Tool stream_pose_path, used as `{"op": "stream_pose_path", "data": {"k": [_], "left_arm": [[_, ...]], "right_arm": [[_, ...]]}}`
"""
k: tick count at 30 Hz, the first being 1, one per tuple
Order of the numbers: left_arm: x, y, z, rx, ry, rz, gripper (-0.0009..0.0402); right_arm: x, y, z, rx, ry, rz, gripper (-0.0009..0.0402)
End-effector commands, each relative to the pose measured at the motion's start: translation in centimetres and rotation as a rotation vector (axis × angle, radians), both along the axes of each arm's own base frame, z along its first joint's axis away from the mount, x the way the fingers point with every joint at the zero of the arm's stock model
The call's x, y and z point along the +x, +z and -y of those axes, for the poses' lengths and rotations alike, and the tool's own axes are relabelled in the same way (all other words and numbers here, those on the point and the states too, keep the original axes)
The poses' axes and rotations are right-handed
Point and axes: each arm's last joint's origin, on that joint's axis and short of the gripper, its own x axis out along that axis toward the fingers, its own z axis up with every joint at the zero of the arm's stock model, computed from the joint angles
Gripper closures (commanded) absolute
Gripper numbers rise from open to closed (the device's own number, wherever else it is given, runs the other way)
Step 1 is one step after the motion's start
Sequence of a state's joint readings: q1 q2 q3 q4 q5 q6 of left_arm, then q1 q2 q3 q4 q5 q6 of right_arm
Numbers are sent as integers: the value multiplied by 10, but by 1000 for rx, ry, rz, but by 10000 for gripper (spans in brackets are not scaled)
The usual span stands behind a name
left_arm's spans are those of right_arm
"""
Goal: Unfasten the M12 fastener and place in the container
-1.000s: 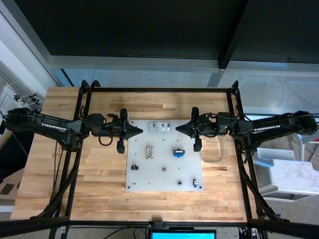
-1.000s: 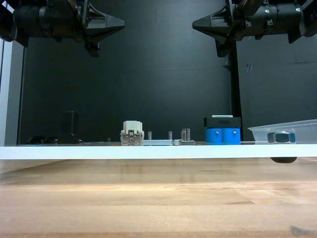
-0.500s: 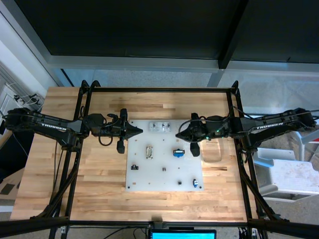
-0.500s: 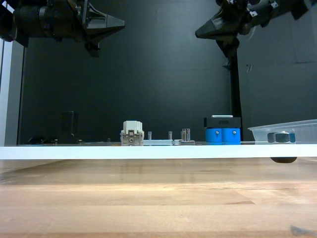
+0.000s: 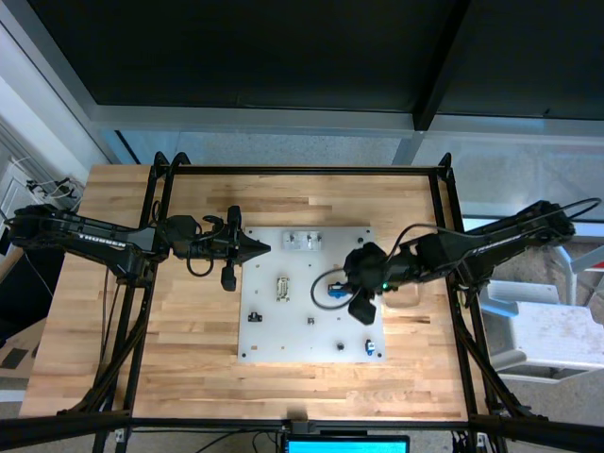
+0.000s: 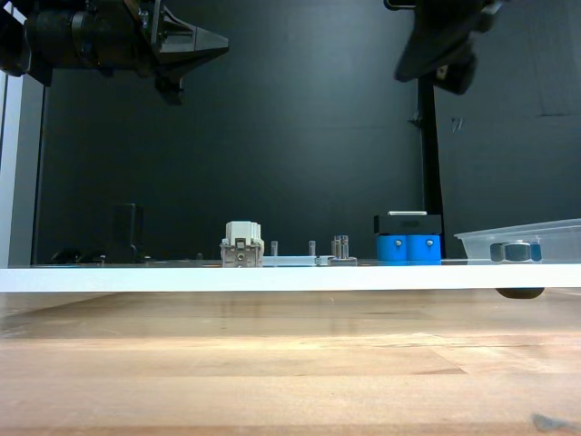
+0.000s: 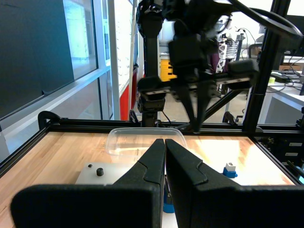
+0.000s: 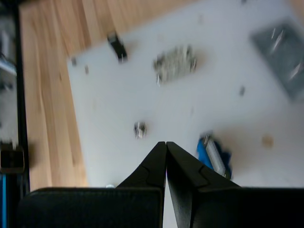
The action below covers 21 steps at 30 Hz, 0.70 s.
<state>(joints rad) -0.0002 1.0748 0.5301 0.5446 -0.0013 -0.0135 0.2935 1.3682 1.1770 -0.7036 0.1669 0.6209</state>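
Silver M12 nut [image 5: 370, 348] sits on its stud at the near right edge of the white square board [image 5: 283, 330]. The small clear plastic tray [image 7: 145, 141] does not hold it, so unfastening and placing are both judged undone. Right end effector [image 8: 166, 145], fingers together and gripping nothing, hangs high over the board's right half. Left end effector [image 7: 165, 142], likewise closed and empty, hovers high at the board's far left edge.

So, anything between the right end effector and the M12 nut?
Nothing visible does. The right end effector hangs shut high over the board; the nut sits uncovered on its stud. The left end effector hangs shut over the board's left edge.
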Motion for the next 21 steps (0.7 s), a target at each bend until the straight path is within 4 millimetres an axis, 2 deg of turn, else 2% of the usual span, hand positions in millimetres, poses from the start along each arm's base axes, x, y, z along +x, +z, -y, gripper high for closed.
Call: {"op": "stream_pose_path", "data": {"k": [1, 11, 21], "left_arm": [[0, 0, 0, 0, 0, 0, 393], [0, 0, 0, 0, 0, 0, 393], [0, 0, 0, 0, 0, 0, 393]], "right_arm": [[7, 2, -11, -1, -6, -96, 394], [28, 3, -42, -12, -4, -359, 394], [44, -8, -65, 53, -35, -518, 393]]}}
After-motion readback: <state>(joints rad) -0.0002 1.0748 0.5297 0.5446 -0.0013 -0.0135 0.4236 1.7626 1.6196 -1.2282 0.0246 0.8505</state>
